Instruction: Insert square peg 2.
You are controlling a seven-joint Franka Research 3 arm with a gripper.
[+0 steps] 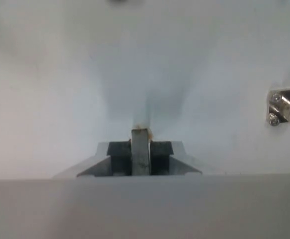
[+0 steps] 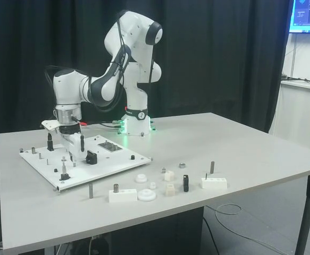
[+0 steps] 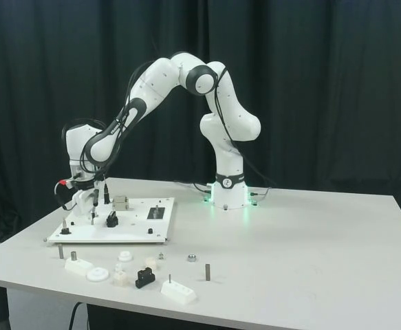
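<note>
Wrist view shows the gripper (image 1: 140, 152) clamped on the square peg (image 1: 140, 155), the grey bar standing upright between the two black pads (image 1: 119, 155) with its tip just above the white board (image 1: 60, 89); a metal connector (image 1: 286, 107) is bolted to the board at about three o'clock from the peg. In the first room view the gripper (image 2: 71, 150) hangs low over the board (image 2: 112, 158) at the table's (image 2: 234, 143) nine o'clock side, with loose white blocks (image 2: 123, 195) lying off the board toward five o'clock.
</note>
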